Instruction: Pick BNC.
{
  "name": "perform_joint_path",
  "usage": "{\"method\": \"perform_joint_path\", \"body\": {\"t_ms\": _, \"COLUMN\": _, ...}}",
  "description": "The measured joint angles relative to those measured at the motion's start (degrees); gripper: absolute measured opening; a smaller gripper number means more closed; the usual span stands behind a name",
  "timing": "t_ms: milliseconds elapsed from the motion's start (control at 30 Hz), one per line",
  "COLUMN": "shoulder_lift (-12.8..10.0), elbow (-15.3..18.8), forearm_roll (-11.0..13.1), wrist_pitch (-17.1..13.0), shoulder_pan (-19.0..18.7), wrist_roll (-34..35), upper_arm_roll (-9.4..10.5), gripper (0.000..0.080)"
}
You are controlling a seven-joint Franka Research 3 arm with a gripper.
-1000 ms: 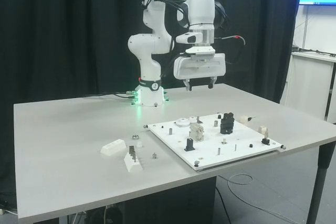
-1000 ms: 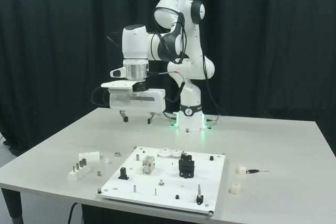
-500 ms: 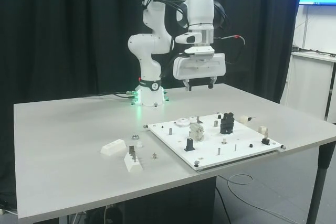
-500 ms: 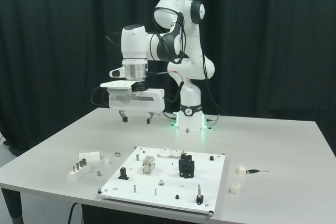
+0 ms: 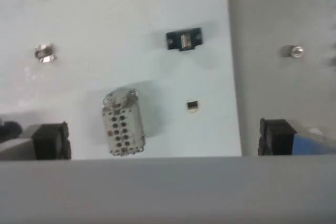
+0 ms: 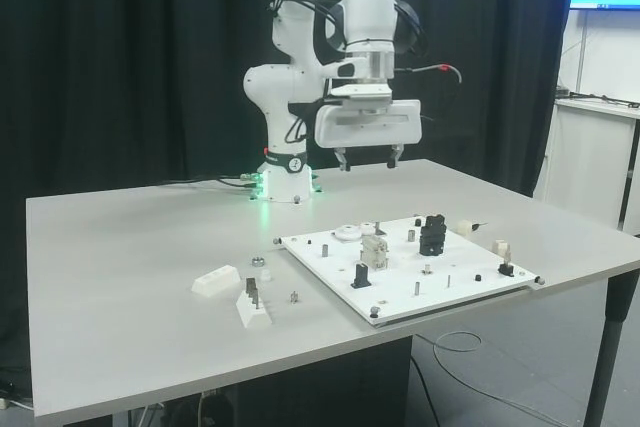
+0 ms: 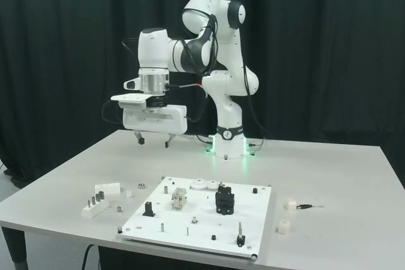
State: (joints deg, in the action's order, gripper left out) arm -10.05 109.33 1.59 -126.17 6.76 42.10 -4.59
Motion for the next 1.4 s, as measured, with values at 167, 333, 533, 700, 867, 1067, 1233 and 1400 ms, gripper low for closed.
{"method": "perform_joint_path", "body": {"t_ms": 167, "shoulder_lift": 0.02, "elbow": -0.23, "forearm_roll": 0.00, "wrist_pitch": -0.55, "shoulder_pan": 0.85, "wrist_roll": 1.35, "upper_arm_roll": -0.37, "gripper": 0.0800}}
{"method": "perform_joint_path", "body": {"t_ms": 333, "shoulder_lift": 0.02, "elbow": -0.53, "forearm_roll": 0.00, "wrist_pitch": -0.87, "shoulder_pan": 1.81, "wrist_roll": 2.52, "upper_arm_roll": -0.45, "gripper": 0.0800}}
{"method": "perform_joint_path", "body": {"t_ms": 533, "shoulder_lift": 0.01, "elbow": -0.60, "forearm_roll": 0.11, "wrist_pitch": -1.42, "shoulder_pan": 2.68, "wrist_roll": 2.89, "upper_arm_roll": -0.47, "gripper": 0.0800}}
{"method": "perform_joint_path", "body": {"t_ms": 700, "shoulder_lift": 0.01, "elbow": -0.62, "forearm_roll": 0.16, "wrist_pitch": -1.70, "shoulder_pan": 3.19, "wrist_roll": 3.45, "upper_arm_roll": -0.47, "gripper": 0.0800}}
{"method": "perform_joint_path", "body": {"t_ms": 867, "shoulder_lift": -0.04, "elbow": -0.72, "forearm_roll": 0.16, "wrist_pitch": -1.82, "shoulder_pan": 3.75, "wrist_roll": 4.87, "upper_arm_roll": -0.52, "gripper": 0.0800}}
{"method": "perform_joint_path", "body": {"t_ms": 1067, "shoulder_lift": -0.19, "elbow": -0.76, "forearm_roll": 0.16, "wrist_pitch": -1.97, "shoulder_pan": 4.42, "wrist_roll": 5.73, "upper_arm_roll": -0.76, "gripper": 0.0800}}
{"method": "perform_joint_path", "body": {"t_ms": 1233, "shoulder_lift": -0.45, "elbow": -0.76, "forearm_roll": 0.16, "wrist_pitch": -2.16, "shoulder_pan": 4.68, "wrist_roll": 6.45, "upper_arm_roll": -1.31, "gripper": 0.0800}}
{"method": "perform_joint_path", "body": {"t_ms": 1400, "shoulder_lift": -0.90, "elbow": -0.80, "forearm_roll": 0.16, "wrist_pitch": -2.60, "shoulder_pan": 4.83, "wrist_roll": 8.48, "upper_arm_roll": -1.88, "gripper": 0.0800}}
